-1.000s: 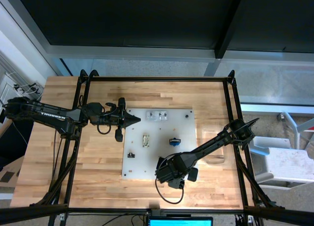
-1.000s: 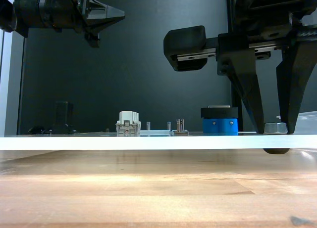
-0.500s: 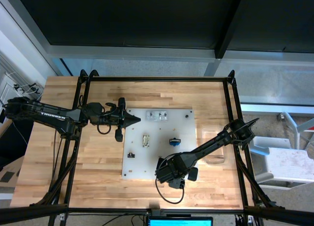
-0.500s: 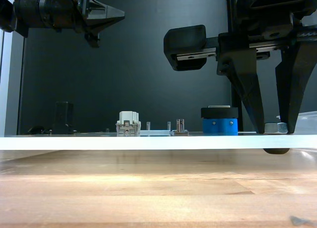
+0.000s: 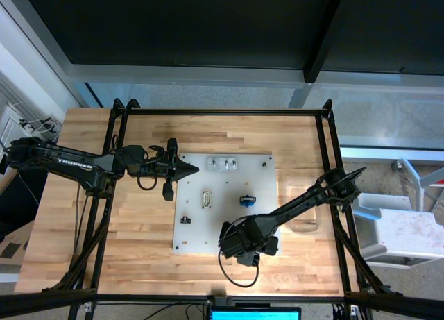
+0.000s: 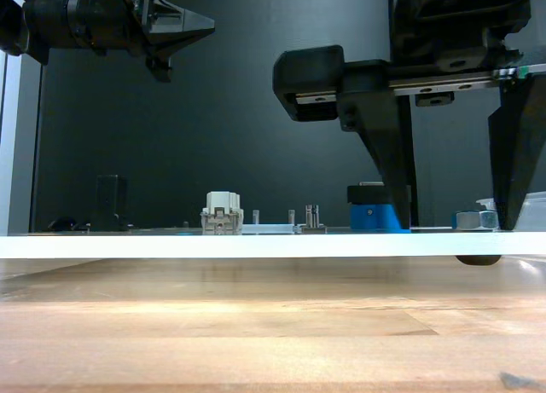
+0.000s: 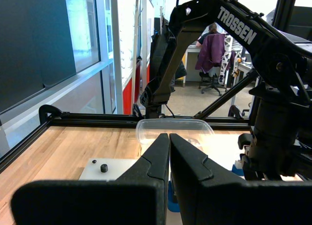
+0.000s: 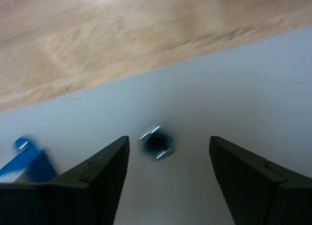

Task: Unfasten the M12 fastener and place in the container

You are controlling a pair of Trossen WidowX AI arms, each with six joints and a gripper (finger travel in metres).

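A wooden table is carrying a white board at its middle and, just to the board's right, the clear container. The left gripper is hanging above the board's far left corner, and the right gripper is standing over its near right part.

From above, the right arm's wrist hides the silver nut and the spread right claw around it. The wrist camera blurs the nut, so whether it sits on its stud cannot be told. At counter height the claw's right finger and the clear container run off the frame. The closed left claw, above the board's far left edge, masks the container's near rim.
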